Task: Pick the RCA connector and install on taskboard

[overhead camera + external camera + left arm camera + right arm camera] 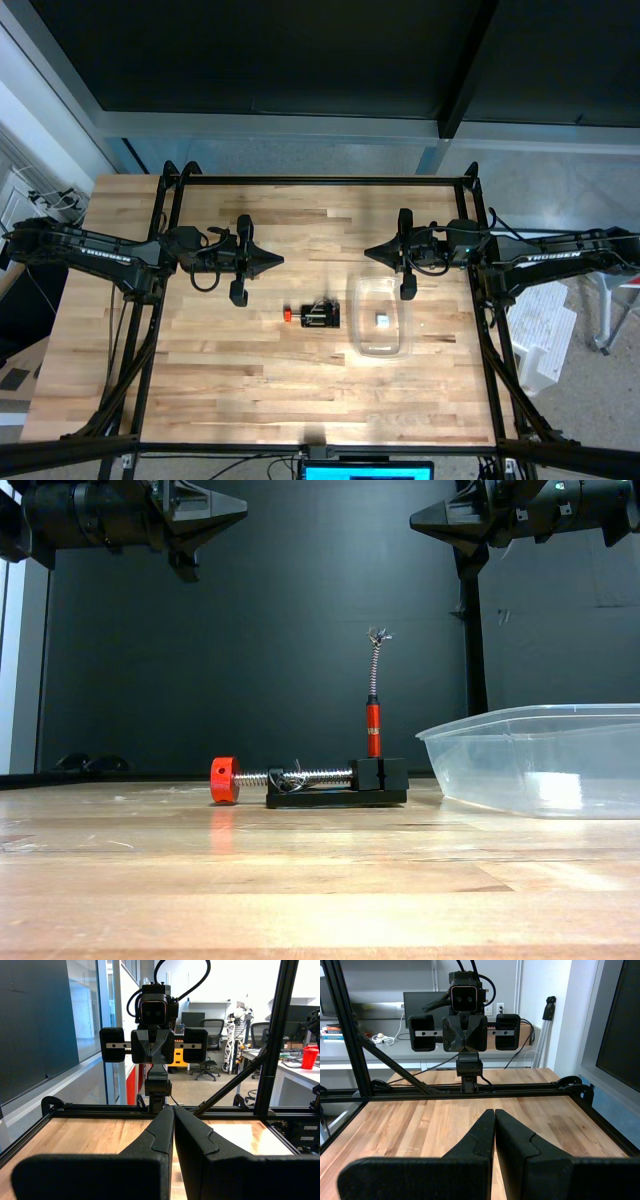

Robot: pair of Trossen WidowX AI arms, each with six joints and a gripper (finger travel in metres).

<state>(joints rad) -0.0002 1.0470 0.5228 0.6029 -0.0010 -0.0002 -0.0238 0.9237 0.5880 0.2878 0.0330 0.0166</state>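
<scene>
The black vise [340, 782] with its red knob [224, 779] lies on the bare table. On its upright part stands the red connector [373, 725], and its braided cable [376, 670] rises straight up with nothing holding it. From above, the vise [321, 316] sits left of the clear tray [358, 300], where only the white block [382, 320] shows. My left gripper [278, 261] hovers high over the table's left half, shut and empty, its fingertips [167, 1112] pressed together. High on the right, my right gripper [368, 253] is shut on nothing, well above the vise and tray.
The black frame rails [320, 181] run around the table. The tray's wall [540, 760] stands close to the right of the vise. Both arms face each other, and each wrist view looks along its shut fingers [487, 1120] to the opposite arm.
</scene>
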